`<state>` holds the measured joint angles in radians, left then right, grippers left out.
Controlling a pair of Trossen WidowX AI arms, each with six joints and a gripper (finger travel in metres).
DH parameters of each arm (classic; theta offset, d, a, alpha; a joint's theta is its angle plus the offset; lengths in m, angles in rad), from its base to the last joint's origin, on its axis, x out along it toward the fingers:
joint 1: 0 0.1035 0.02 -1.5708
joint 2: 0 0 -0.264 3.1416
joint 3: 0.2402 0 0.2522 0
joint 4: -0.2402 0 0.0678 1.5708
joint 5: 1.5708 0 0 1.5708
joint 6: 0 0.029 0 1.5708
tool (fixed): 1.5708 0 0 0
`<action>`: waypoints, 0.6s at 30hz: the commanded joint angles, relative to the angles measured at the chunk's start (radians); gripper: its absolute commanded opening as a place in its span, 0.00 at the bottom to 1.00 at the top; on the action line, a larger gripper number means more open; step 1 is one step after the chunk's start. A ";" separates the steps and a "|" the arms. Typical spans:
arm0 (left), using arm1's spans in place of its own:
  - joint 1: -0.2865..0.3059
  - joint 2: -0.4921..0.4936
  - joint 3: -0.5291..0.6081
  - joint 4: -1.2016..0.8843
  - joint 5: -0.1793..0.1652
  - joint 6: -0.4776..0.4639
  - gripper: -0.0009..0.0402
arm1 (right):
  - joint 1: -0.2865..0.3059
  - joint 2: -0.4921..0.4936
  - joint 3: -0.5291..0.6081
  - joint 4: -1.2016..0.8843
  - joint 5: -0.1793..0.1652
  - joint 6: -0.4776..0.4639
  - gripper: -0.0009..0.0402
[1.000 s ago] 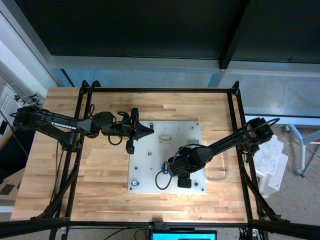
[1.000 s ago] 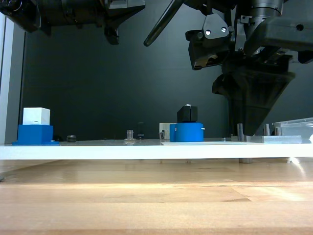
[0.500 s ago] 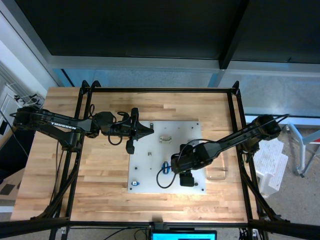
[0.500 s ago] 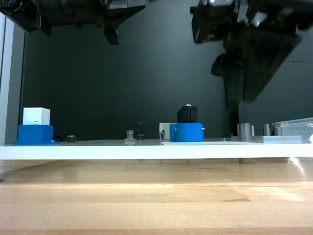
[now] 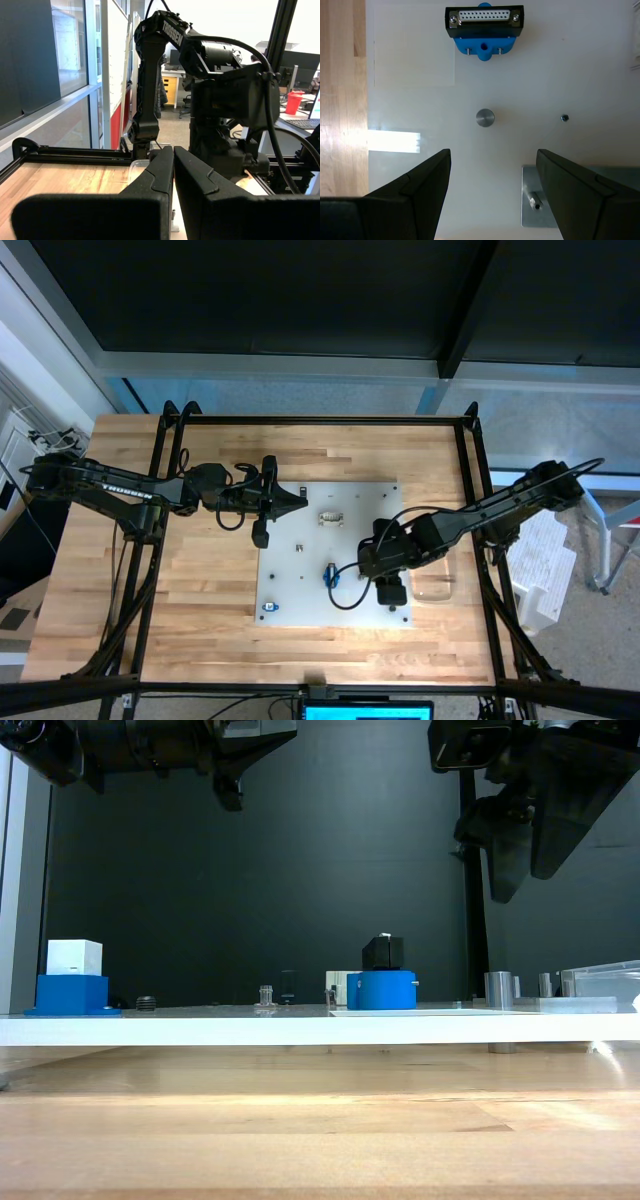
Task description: Pick the 16mm cylinder and install on the taskboard
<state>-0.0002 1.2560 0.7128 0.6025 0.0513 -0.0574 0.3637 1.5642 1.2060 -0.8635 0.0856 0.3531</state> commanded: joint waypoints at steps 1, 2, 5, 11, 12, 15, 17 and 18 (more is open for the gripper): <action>0.000 0.000 0.000 0.000 0.000 0.000 0.02 | 0.000 -0.005 -0.005 0.001 0.001 0.001 0.58; 0.000 0.000 0.000 0.000 0.000 0.000 0.02 | 0.000 -0.007 -0.005 0.001 0.001 0.000 0.58; 0.000 0.000 0.000 0.000 0.000 0.000 0.02 | -0.001 -0.007 -0.005 0.002 0.001 -0.001 0.56; 0.000 0.000 0.000 0.000 0.000 0.000 0.02 | -0.034 -0.058 -0.030 0.069 0.039 -0.034 0.50; 0.000 0.000 0.000 0.000 0.000 0.000 0.02 | -0.046 -0.084 -0.048 0.103 0.058 -0.054 0.48; 0.000 0.000 0.000 0.000 0.000 0.000 0.02 | -0.091 -0.184 -0.124 0.232 0.082 -0.092 0.41; 0.000 0.000 0.000 0.000 0.000 0.000 0.02 | -0.123 -0.251 -0.174 0.321 0.081 -0.111 0.36; 0.000 0.000 0.000 0.000 0.000 0.000 0.02 | -0.134 -0.280 -0.198 0.365 0.080 -0.122 0.33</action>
